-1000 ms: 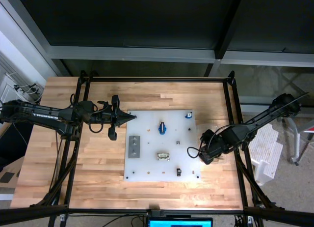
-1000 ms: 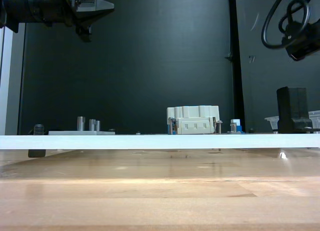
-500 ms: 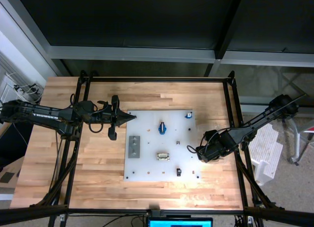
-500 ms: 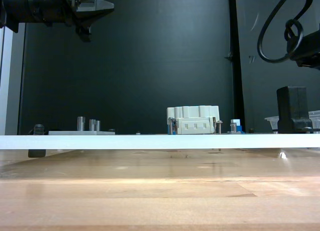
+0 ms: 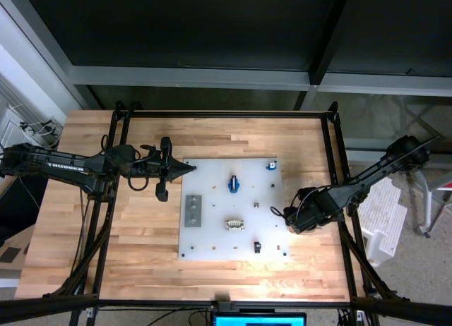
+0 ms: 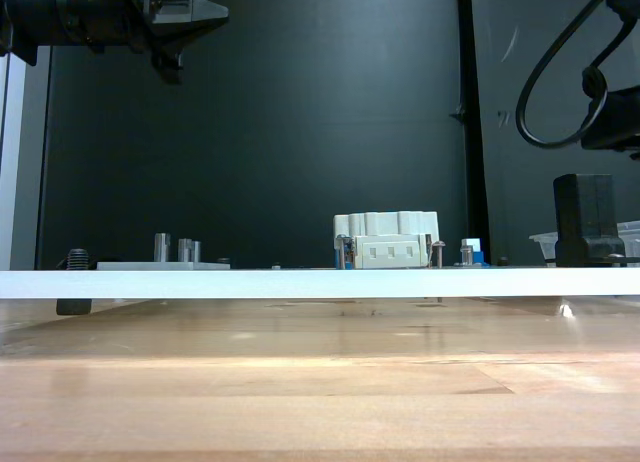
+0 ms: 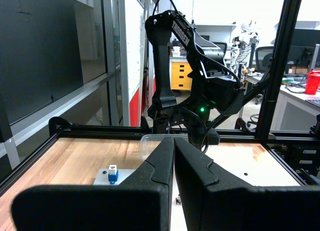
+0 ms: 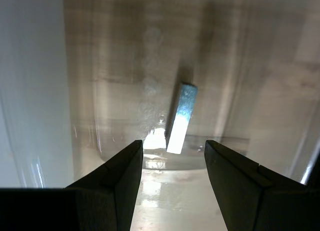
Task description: Pick the 16mm bar and install on taskboard
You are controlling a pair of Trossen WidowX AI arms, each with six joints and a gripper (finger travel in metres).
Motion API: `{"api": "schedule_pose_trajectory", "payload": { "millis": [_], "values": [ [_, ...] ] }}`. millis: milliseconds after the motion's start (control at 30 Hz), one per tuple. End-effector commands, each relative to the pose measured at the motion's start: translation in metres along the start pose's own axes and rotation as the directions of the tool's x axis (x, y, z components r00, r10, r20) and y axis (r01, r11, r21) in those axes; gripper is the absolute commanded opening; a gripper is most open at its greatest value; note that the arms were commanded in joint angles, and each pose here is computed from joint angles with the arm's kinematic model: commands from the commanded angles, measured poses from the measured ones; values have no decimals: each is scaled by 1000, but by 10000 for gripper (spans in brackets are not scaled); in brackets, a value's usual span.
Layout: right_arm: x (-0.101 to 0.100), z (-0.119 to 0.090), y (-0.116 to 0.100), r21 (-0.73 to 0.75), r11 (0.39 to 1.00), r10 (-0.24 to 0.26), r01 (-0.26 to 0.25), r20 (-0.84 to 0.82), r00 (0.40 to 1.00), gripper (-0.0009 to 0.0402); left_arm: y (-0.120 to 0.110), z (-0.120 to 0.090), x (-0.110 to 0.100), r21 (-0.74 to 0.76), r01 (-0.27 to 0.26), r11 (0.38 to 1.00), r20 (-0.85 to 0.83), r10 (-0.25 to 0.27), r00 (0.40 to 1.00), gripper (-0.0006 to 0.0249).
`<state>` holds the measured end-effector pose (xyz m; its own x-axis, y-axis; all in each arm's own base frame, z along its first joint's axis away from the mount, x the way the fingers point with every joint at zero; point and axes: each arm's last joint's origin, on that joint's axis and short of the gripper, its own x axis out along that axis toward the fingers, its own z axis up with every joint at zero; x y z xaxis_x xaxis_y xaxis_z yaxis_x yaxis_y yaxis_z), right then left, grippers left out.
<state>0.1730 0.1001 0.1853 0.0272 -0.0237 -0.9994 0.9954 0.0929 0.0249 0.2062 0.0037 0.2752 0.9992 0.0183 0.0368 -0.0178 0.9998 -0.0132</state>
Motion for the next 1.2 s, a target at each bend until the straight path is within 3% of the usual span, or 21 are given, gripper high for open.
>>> {"api": "schedule_pose_trajectory", "payload": {
  "millis": [33,200,700,1200],
  "values": [
    [7,0,-2,3,1000,7,-7,-10,1000,171,0,0,0,0,0,1000,0,0,1000,0],
    [18,-2,-2,1,1000,-31,31,-29,999,171,0,0,0,0,0,1000,0,0,1000,0],
    [40,0,-7,-5,1000,-11,11,-33,999,143,0,0,0,0,0,1000,0,0,1000,0],
    [40,0,-7,-37,999,-3,2,-29,1000,43,0,0,0,0,0,1000,0,0,1000,0]
  ]
}}
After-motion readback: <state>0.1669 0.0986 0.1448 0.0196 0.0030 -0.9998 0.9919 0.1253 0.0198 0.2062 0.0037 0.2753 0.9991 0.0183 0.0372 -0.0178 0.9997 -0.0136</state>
